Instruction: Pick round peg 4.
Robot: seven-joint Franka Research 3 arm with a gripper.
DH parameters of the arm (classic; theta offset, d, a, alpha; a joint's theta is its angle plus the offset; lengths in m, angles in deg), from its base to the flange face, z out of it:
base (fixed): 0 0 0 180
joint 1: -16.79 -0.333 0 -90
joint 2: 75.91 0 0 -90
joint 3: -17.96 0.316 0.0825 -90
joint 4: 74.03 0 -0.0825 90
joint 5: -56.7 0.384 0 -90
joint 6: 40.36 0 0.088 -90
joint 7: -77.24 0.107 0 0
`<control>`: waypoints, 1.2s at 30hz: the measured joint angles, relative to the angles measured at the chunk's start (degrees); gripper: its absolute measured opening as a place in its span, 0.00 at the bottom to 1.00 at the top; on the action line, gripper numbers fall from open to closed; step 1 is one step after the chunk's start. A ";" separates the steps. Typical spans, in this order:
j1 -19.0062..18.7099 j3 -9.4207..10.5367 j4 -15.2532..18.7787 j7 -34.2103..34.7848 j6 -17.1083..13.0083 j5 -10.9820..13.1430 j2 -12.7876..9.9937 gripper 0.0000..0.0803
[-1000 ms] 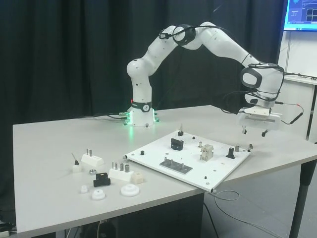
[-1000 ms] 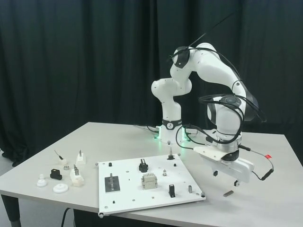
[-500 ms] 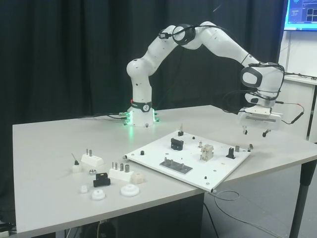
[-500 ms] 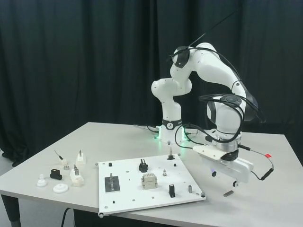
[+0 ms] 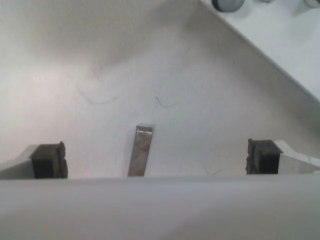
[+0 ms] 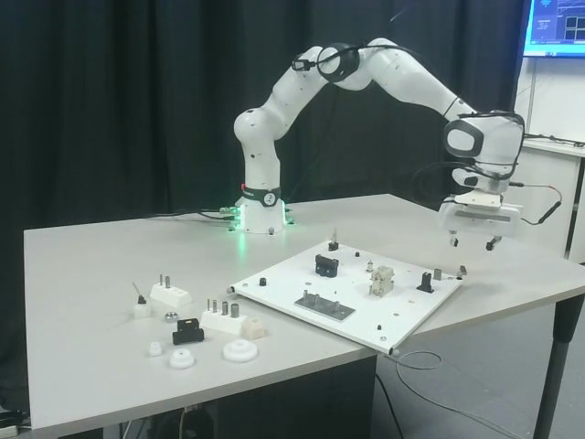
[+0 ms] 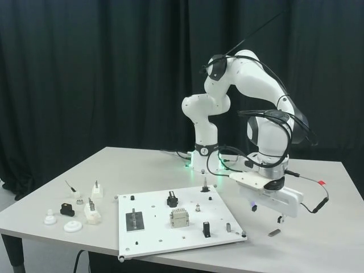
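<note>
My gripper [image 6: 473,243] hangs open above the grey table, just past the far right edge of the white board [image 6: 402,315]. Nothing is between its fingers [image 5: 48,160]. Under it a small flat grey bar [image 5: 141,150] lies on the table, also seen as the bar [image 7: 274,232] beside the board's corner. In the second room view the gripper [image 7: 266,213] is well above that bar. Several short grey pegs [image 6: 224,308] stand in a white block far off at the table's left. I cannot tell which one is round peg 4.
The board carries a black clip [image 6: 326,265], a grey plate with posts [image 6: 323,305], a white connector [image 6: 380,280] and small upright pegs [image 6: 437,273]. White gears [image 6: 239,350] and a black part [image 6: 187,331] lie at the left. The arm's base [image 6: 260,212] stands behind.
The gripper has risen a little from the table and drifted slightly away from the board. The grey bar has stayed where it lay.
</note>
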 joint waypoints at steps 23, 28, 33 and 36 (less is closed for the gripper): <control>-0.01 -2.73 -0.09 -8.73 -0.55 -0.01 0.51 1.00; 0.00 -4.54 -0.12 -13.29 -0.56 -0.57 0.53 1.00; 0.01 -6.74 -0.12 -18.79 -0.39 -1.59 0.62 1.00; 0.07 -8.23 -0.12 -22.96 0.25 -2.11 0.79 1.00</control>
